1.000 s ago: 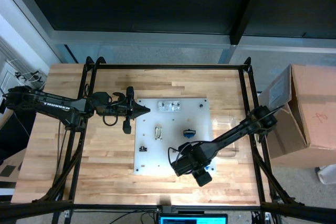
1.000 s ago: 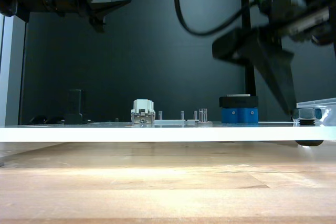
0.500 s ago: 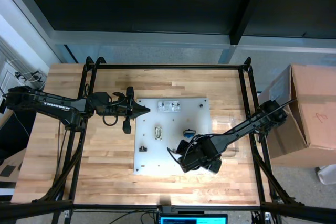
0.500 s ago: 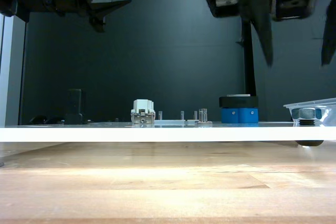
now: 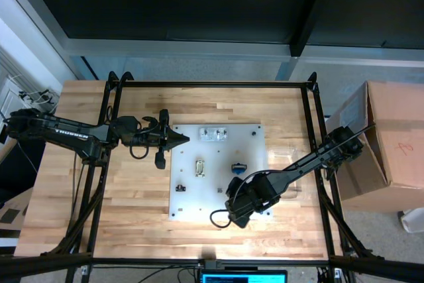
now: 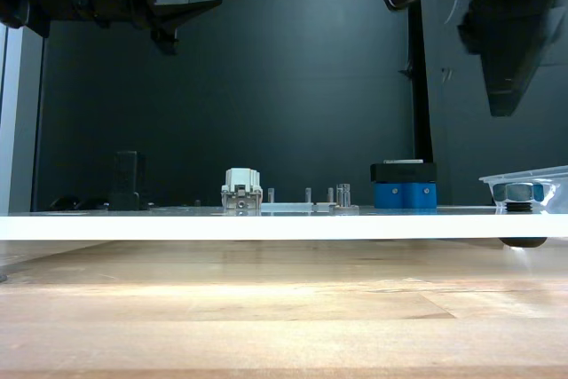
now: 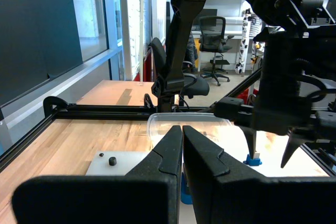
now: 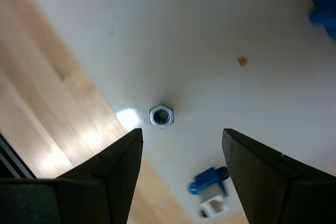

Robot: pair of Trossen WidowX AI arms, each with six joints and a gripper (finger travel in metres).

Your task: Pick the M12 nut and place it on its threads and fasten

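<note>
right wrist view — nut (image 8: pixel 161 115) on its stud (image 6: pixel 518 207) by the board's (image 8: pixel 236 19) near right edge, directly beneath the released right gripper (image 8: pixel 181 132); clenched left gripper (image 7: pixel 182 129) hangs well apart at the left edge.

Wooden table (image 5: pixel 218 101), cardboard box (image 5: pixel 391 150) (beside its right edge), office chair (image 7: pixel 221 45), windows (image 7: pixel 86 19)

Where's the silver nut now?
Low view, right: the nut sits on its stud near the board's right edge, below the open right gripper; the shut left gripper hovers at the board's left.
</note>
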